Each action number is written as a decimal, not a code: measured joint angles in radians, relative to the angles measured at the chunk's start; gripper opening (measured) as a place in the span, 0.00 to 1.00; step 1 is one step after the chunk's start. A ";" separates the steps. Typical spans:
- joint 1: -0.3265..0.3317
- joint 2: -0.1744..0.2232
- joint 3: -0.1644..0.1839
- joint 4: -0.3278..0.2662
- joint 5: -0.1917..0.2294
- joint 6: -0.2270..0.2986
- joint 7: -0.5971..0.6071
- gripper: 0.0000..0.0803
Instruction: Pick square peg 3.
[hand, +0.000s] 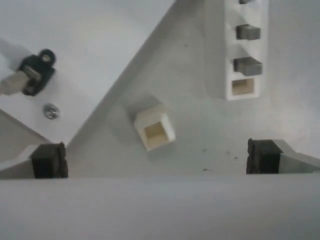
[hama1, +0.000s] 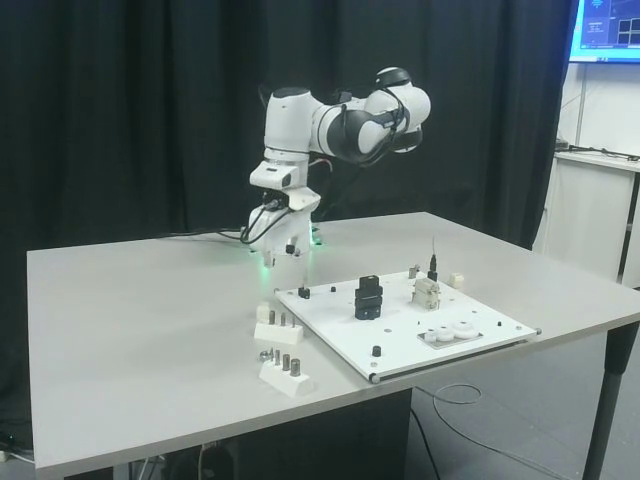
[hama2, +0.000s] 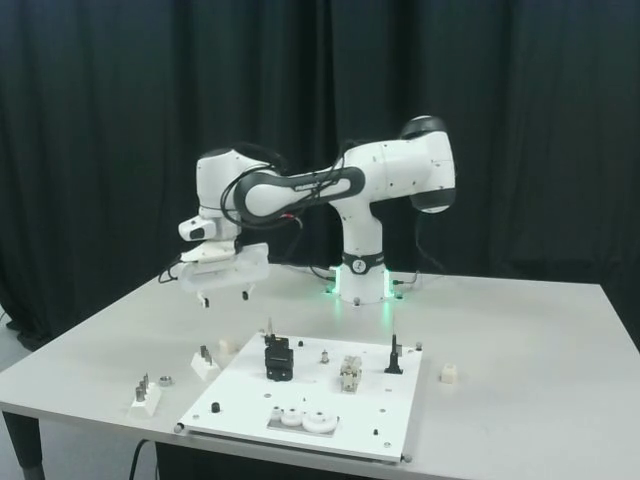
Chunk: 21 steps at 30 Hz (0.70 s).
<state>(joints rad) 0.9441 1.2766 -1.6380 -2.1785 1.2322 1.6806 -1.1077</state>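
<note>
Above the worktop (hama1: 120, 300) I hover, fingers (hand: 156, 159) spread wide and empty. The peg holder (hand: 243, 50), pegs (hand: 248, 65) standing in its slots, sits below, well apart from me. Nothing is picked yet; descent and grasp remain.

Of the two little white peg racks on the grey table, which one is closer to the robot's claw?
The rack beside the white board's corner lies nearer the gripper; the other rack stands nearer the table's front edge.

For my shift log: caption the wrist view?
Open gripper above a small white block, near the white peg holder with grey pegs.
</note>
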 joint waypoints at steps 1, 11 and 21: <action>-0.012 0.001 0.004 0.010 0.001 0.000 -0.005 1.00; -0.126 0.013 0.048 0.118 0.021 -0.001 -0.069 1.00; -0.216 0.018 0.094 0.224 0.054 -0.007 -0.113 1.00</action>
<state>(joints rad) 0.7282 1.2942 -1.5442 -1.9546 1.2863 1.6736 -1.2210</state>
